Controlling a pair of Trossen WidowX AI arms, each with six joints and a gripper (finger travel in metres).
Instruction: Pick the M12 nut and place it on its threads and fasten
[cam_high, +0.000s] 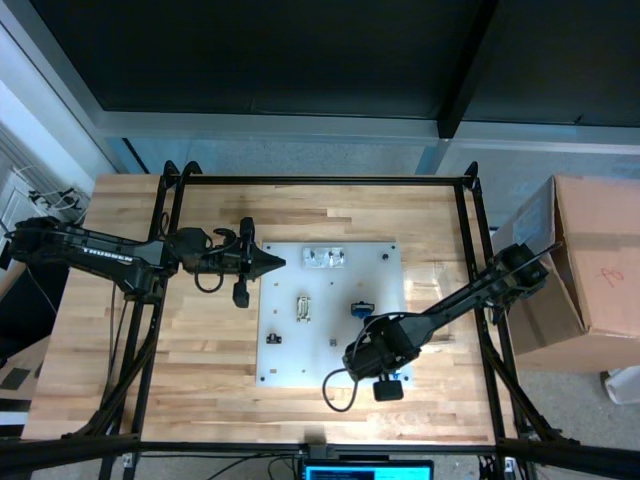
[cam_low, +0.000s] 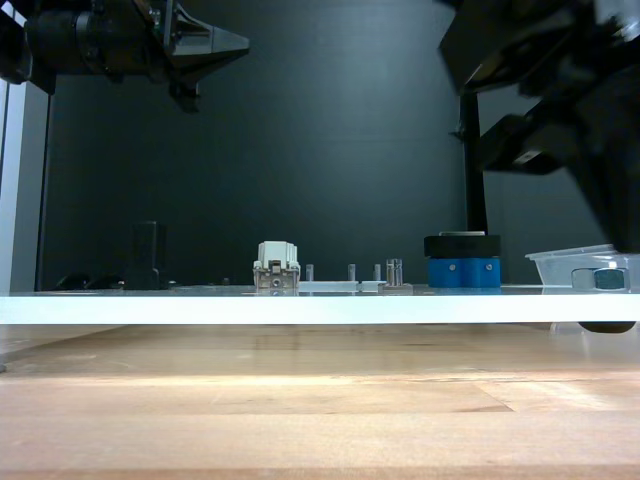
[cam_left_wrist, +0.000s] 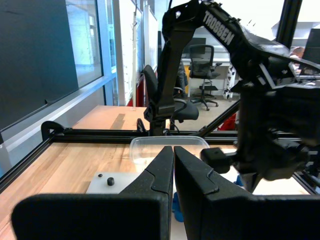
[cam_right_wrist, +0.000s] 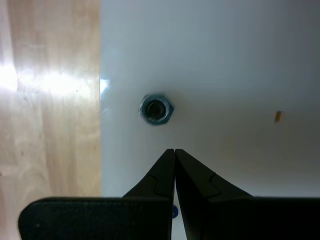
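Light wooden desk (cam_high: 150, 350) carries a flat white plastic board (cam_high: 300, 350). The small silver hex nut (cam_right_wrist: 167, 113) sits on the board just inside its near right edge, ringing a dark centre that looks like its short black stud (cam_right_wrist: 156, 108); it appears to be on its stud, but how far down I cannot tell. Right gripper (cam_right_wrist: 174, 150) hangs over that edge just beside the nut, jaws shut on nothing. Left gripper (cam_left_wrist: 173, 148) is high over the board's far left edge, jaws shut and empty. Risks: shut jaws going down could strike the nut or cock it on the threads, and a loose nut knocked free would roll off the board. Clear plastic tray (cam_low: 565, 262) stands at the board's right side; contents not readable.
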